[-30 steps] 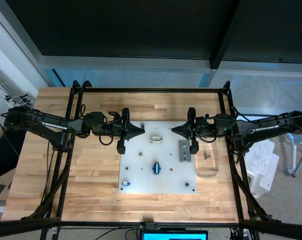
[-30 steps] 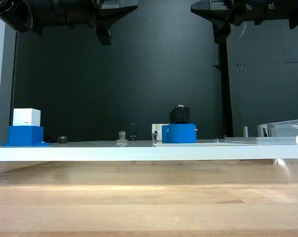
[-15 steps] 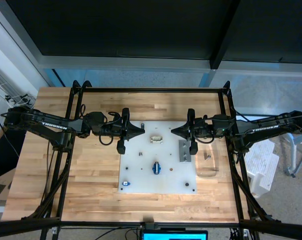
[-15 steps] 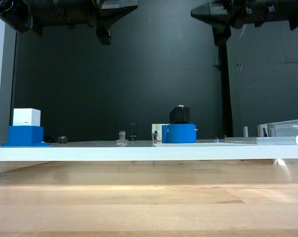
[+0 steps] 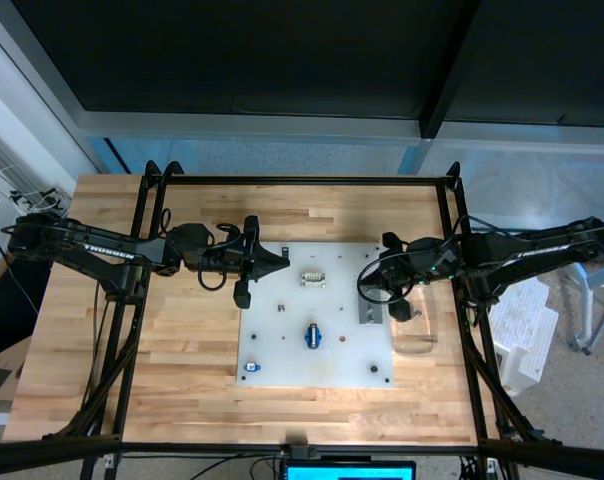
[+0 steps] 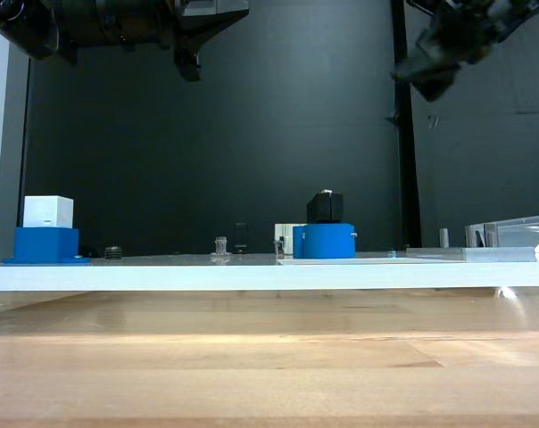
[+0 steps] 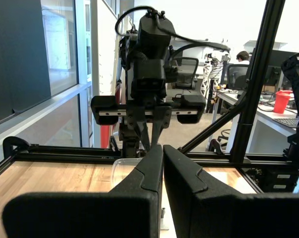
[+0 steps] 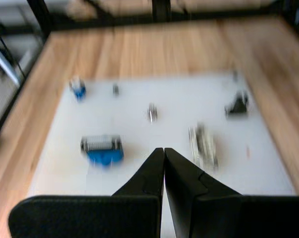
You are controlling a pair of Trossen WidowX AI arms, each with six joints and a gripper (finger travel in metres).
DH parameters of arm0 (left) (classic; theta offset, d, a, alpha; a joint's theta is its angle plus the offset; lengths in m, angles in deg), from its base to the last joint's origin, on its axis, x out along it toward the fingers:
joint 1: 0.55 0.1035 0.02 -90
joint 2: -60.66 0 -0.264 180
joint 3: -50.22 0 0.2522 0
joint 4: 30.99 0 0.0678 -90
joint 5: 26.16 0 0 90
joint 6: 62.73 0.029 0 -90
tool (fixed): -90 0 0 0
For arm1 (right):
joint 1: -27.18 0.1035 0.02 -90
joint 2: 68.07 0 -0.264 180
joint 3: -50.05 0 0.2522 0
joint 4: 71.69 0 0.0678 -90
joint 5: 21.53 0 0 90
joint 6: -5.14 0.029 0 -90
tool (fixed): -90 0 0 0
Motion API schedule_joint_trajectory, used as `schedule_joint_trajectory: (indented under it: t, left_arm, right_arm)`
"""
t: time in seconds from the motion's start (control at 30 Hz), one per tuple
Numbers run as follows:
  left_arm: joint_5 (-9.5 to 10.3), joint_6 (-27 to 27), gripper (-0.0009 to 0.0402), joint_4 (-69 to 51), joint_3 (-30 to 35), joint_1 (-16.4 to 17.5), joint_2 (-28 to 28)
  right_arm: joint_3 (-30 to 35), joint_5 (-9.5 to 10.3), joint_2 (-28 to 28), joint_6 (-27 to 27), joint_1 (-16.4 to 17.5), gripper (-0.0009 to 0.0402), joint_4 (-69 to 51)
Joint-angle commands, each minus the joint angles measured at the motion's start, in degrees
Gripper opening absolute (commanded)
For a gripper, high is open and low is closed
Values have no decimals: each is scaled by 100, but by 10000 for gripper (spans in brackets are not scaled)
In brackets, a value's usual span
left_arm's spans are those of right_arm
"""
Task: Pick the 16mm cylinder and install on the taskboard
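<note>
While closed above white taskboard (image 5: 282, 345), left pincer (image 7: 163, 147), right pincer (image 8: 164, 150) seemingly tilted.

**A:** Where does the high view sit?

**B:** Above the near edge of the large white square plate with small holes (image 5: 282, 345). It looks down and away, and takes in the whole plate and the wooden table (image 5: 182, 350) around it.

**A:** And the low view?

**B:** Close in, level with the plate's near edge, looking along its top. That plate is what the two views share.

**A:** The wrist cameras?

**B:** One looks along the left gripper (image 7: 163, 147), above the plate's left edge, level across the plate at the right arm (image 7: 149, 74). The other looks along the right gripper (image 8: 164, 149), over the plate's right edge, tilted down onto the plate.
</note>
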Motion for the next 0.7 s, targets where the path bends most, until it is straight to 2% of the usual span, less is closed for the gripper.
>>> schedule_joint_trajectory:
  t: [0.03,0.3,0.57,0.7]
  left_arm:
    - [-2,2,0,0,0,2,0]
    - [-2,0,0,0,0,0,0]
    - [-2,0,0,0,0,2,0]
    - [-2,0,0,0,0,2,0]
  right_arm:
    - [284,-4,0,166,35,0,-931]
    - [804,-4,0,284,81,0,-2756]
    - [879,-20,4,470,92,0,-3744]
    - [879,-101,7,542,96,4,-4065]
